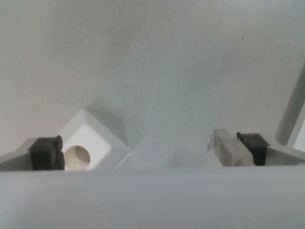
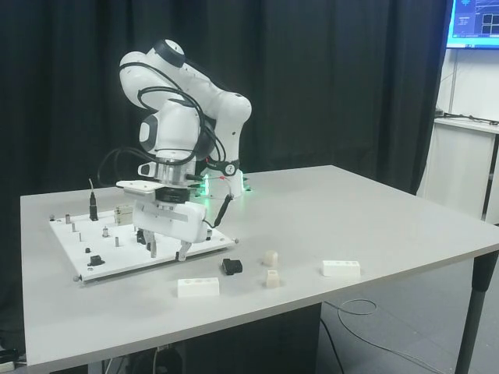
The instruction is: Place Ethernet.
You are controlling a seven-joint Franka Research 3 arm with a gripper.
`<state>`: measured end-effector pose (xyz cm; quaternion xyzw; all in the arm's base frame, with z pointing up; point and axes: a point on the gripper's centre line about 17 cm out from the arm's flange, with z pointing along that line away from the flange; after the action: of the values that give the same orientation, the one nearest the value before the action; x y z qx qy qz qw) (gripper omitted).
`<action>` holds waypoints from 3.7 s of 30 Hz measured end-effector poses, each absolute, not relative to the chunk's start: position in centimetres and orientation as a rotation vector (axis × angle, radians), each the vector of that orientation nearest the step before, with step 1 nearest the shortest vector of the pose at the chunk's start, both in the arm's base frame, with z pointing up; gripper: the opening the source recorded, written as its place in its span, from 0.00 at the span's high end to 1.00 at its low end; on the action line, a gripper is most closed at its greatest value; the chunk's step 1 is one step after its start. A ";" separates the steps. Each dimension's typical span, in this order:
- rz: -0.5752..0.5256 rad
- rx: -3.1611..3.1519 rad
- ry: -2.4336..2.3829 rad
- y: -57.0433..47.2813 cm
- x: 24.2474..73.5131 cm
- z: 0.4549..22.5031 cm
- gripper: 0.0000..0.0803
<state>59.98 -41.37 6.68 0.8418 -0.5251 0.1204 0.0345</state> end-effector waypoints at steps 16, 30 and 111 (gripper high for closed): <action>0.374 2.590 -1.610 -41.2 60.3 6.8 0.00; 0.375 2.590 -1.610 -41.2 60.3 6.8 0.00; 0.407 2.642 -1.551 -42.0 63.0 0.9 0.00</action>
<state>62.96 -42.03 0.90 0.8546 -0.5017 0.1316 0.0258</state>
